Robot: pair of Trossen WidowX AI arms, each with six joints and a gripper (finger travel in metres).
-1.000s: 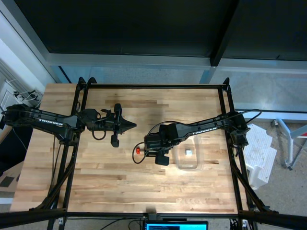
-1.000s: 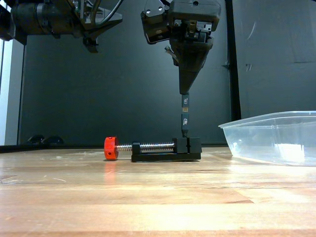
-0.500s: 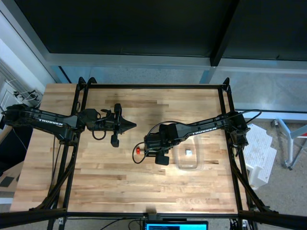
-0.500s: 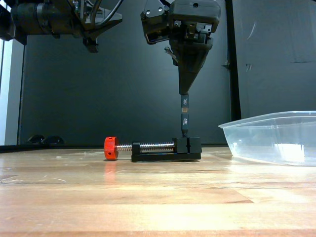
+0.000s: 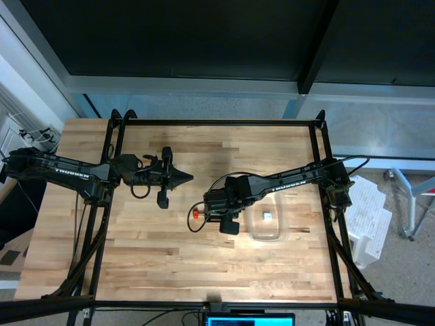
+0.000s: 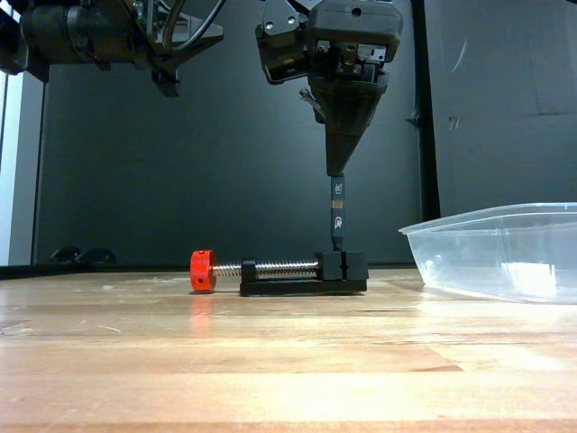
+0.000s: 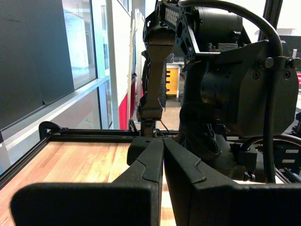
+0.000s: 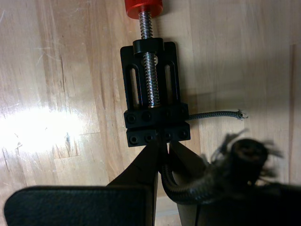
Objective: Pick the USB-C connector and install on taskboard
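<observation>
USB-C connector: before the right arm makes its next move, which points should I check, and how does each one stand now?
1. USB-C connector upright, lower end in the taskboard: ok.
2. Right gripper at the connector's top, over the taskboard: ok.
3. Right gripper's hold on the connector: cannot tell.
4. Connector fully seated: cannot tell.
5. Left gripper shut, parked high at the left, away from the taskboard: ok.
6. Clear plastic tray apart from the taskboard: ok.

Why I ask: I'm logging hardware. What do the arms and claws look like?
Both arms are black with white TROSSEN lettering. The left claw, over the table's left half, and right claw, above the black clamp, are tapered black wedges.
</observation>
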